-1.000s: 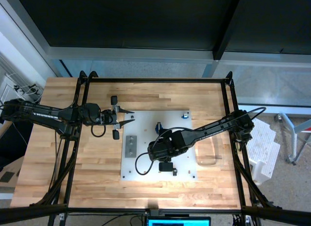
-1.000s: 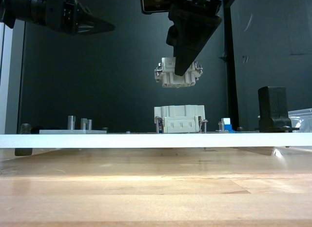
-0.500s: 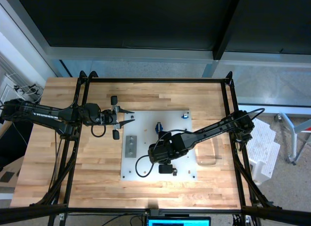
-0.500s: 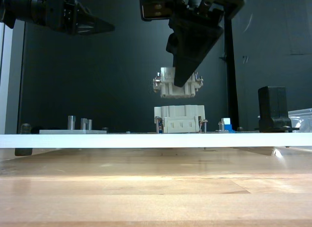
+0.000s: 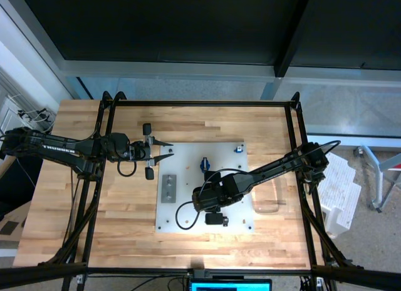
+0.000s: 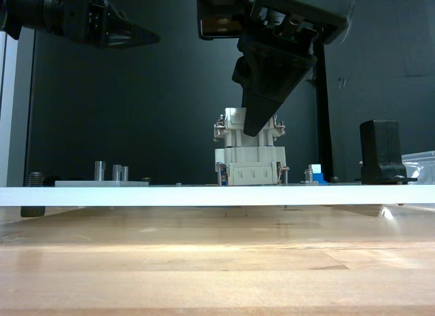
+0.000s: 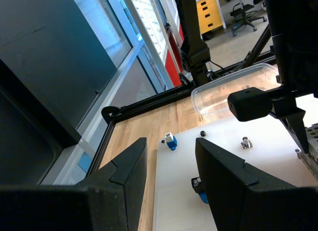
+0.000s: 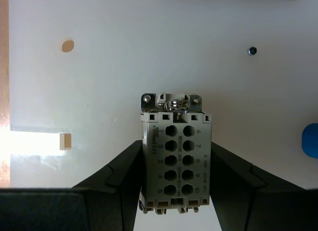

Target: Pick the HAN10E connector and install on the hub

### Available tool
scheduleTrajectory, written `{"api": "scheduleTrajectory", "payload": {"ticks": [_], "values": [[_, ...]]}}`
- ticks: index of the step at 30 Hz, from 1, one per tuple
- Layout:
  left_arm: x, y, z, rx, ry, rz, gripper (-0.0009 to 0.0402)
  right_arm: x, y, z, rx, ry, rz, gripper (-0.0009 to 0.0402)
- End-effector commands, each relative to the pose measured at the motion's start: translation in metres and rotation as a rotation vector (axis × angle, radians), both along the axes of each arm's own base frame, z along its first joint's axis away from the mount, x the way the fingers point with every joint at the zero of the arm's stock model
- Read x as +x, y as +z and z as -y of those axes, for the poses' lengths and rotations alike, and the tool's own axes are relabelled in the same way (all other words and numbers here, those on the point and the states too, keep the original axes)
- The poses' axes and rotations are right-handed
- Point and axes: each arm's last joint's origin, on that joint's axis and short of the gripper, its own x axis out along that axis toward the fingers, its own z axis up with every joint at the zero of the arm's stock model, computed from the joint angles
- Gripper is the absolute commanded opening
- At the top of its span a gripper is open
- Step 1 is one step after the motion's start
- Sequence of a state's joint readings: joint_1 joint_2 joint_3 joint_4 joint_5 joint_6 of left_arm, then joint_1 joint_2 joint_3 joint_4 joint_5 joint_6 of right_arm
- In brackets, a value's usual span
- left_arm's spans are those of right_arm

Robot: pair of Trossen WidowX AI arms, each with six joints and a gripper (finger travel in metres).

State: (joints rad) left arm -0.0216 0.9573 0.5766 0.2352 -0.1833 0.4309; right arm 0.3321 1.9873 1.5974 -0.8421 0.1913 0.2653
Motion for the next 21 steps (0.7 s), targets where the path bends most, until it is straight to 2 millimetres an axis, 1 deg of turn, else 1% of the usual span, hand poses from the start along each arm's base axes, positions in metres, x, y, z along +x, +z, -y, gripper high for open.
{"api": "scheduleTrajectory", "payload": {"ticks": [1, 16, 21], "values": [[0.000, 0.000, 0.000, 0.000, 0.000, 0.001, 0.0131, 0.000, -0.001, 0.000, -0.007, 0.014, -0.004, 0.0064], [0.000, 0.000, 0.000, 0.000, 0.000, 0.001, 0.0131, -0.001, -0.006, 0.002, -0.020, 0.032, -0.016, 0.0064], [0.000, 0.000, 0.000, 0.000, 0.000, 0.001, 0.0131, -0.002, -0.015, 0.002, -0.014, 0.032, -0.005, 0.0064]]}}
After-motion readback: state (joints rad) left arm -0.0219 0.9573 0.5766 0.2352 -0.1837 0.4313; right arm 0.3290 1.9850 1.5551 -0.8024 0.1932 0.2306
